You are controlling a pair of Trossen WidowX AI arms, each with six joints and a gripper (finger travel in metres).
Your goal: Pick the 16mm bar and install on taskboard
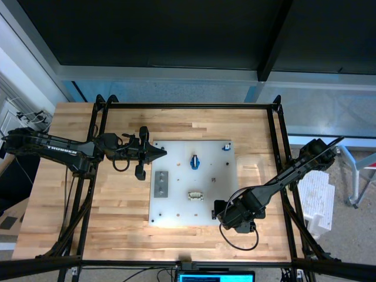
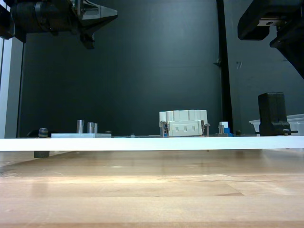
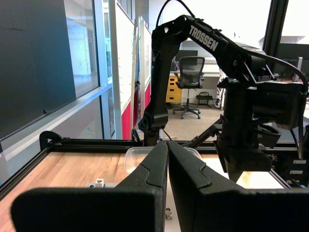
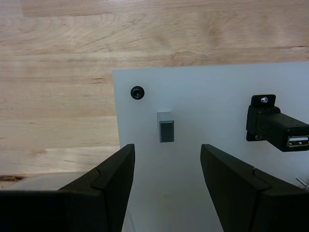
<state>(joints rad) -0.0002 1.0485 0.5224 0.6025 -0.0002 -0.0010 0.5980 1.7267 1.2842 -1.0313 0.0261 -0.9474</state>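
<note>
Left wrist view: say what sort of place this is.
Likely a robotics lab in an office: an office chair and yellow cabinet stand beyond the framed wooden table. Left gripper, fingers shut, hovers over the taskboard's far left corner; right gripper, open, above its near right corner.

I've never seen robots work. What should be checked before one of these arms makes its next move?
1. The right gripper open and empty: ok. It hovers over the taskboard at its near right corner.
2. The left gripper out of the way: ok. It is shut and raised by the board's far left corner.
3. The 16mm bar found: cannot tell, as no view clearly shows it.
4. The 16mm bar in a gripper: not ok.
5. The taskboard flat on the table: ok.
</note>
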